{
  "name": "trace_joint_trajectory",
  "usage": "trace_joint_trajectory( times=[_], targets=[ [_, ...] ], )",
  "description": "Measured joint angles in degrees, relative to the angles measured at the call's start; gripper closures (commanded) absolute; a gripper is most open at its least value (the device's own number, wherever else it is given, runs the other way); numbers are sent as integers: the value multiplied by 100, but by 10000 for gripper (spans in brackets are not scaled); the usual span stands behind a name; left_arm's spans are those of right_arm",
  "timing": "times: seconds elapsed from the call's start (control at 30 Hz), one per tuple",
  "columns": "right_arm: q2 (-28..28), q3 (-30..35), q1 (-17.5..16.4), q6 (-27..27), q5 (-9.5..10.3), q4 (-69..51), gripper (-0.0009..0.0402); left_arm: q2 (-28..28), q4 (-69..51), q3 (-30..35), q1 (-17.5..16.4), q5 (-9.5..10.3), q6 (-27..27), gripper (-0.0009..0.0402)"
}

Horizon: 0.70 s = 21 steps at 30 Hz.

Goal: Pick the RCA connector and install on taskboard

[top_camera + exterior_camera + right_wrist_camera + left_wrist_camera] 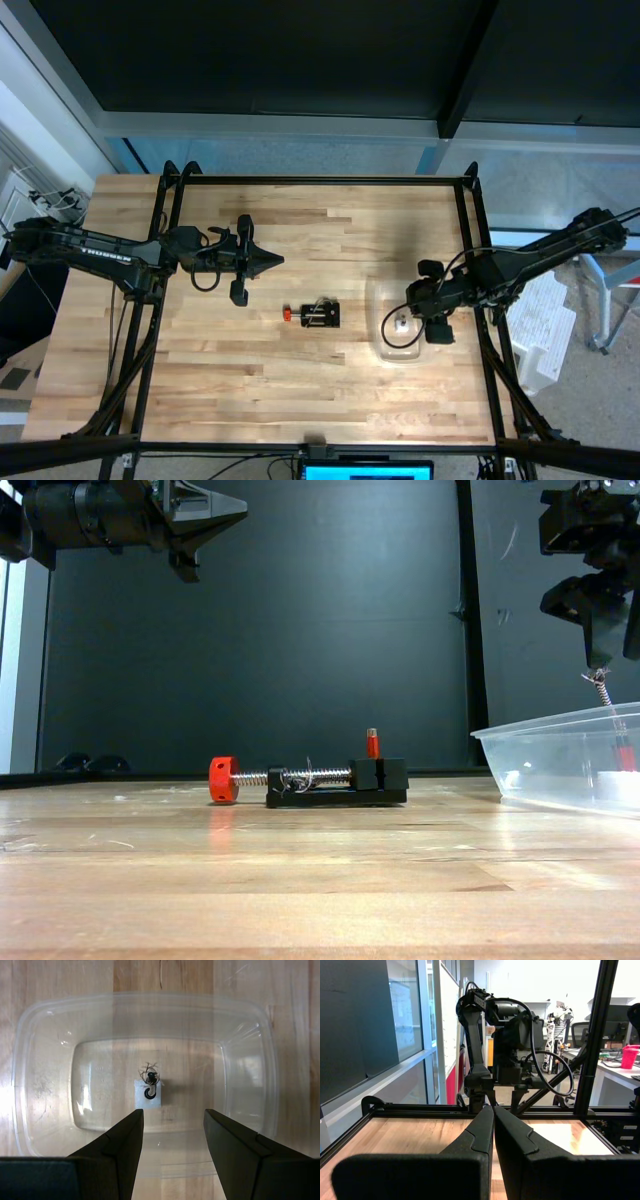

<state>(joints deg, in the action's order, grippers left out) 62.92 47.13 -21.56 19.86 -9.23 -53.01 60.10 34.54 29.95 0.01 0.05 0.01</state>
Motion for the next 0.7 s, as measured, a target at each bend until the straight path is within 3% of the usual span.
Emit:
trace_joint_trajectory(
  times=[0.33,0.7],
  targets=[
    [271,-238,-72,81,-22,420,183,0,0,0,0,-2,0,393],
    [466,-566,-160,70,-46,992,180,0,0,-2,0,-2,0,393]
  ],
)
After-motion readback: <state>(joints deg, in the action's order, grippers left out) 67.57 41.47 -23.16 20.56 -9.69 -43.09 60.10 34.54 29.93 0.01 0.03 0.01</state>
